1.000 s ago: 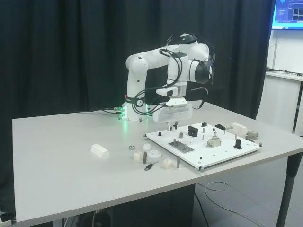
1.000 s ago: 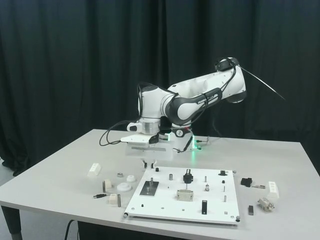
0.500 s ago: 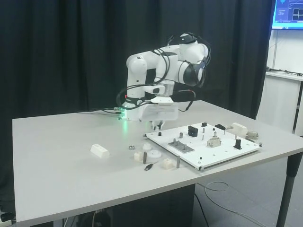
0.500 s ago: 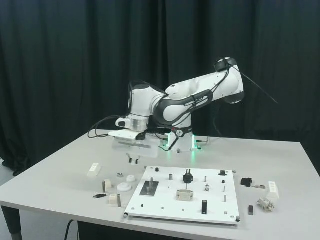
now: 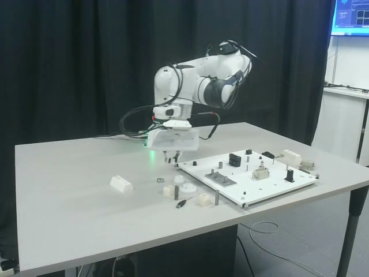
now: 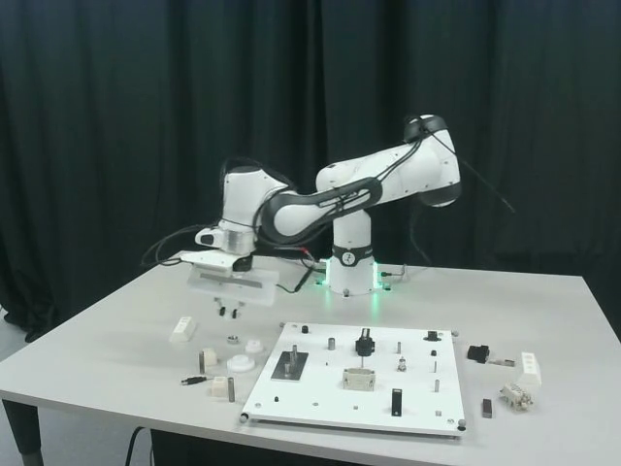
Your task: Place small gear.
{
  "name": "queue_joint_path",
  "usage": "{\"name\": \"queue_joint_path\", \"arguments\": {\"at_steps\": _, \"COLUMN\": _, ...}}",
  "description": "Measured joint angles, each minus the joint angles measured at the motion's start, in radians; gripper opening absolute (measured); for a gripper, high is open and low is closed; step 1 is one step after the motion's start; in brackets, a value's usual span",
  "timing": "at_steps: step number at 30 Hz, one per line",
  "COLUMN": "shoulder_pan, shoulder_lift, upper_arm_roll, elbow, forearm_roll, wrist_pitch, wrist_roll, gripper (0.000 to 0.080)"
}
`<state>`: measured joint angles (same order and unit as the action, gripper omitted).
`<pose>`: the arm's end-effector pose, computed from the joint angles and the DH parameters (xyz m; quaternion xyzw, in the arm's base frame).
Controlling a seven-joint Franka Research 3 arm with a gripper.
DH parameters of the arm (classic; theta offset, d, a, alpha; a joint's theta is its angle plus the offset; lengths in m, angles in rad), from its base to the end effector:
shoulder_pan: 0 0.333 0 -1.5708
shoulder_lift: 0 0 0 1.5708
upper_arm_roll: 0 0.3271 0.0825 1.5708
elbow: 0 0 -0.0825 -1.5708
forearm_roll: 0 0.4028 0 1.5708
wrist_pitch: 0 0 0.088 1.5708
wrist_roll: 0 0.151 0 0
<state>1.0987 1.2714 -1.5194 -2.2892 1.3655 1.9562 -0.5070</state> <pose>0.4914 -0.1894 0.2121 0.9449 -0.3184 0.0479 0.0592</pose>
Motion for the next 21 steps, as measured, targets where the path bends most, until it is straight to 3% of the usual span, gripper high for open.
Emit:
{"name": "queue_joint_path", "arguments": {"at_steps": 10, "shoulder_pan": -0.135, "shoulder_lift": 0.019, "upper_arm_roll": 0.053, "elbow": 0.071, "forearm_roll": 0.044, "wrist_pitch": 0.000, "wrist_roll": -0.069, "gripper": 0.0196}}
{"name": "queue_joint_path", "arguments": {"at_steps": 21, "shoulder_pan": -0.262, "shoulder_lift": 0.028, "upper_arm_roll": 0.119, "elbow": 0.157, "forearm_roll": 0.064, "wrist_pitch": -0.012, "wrist_roll": -0.090, "gripper": 0.0196}}
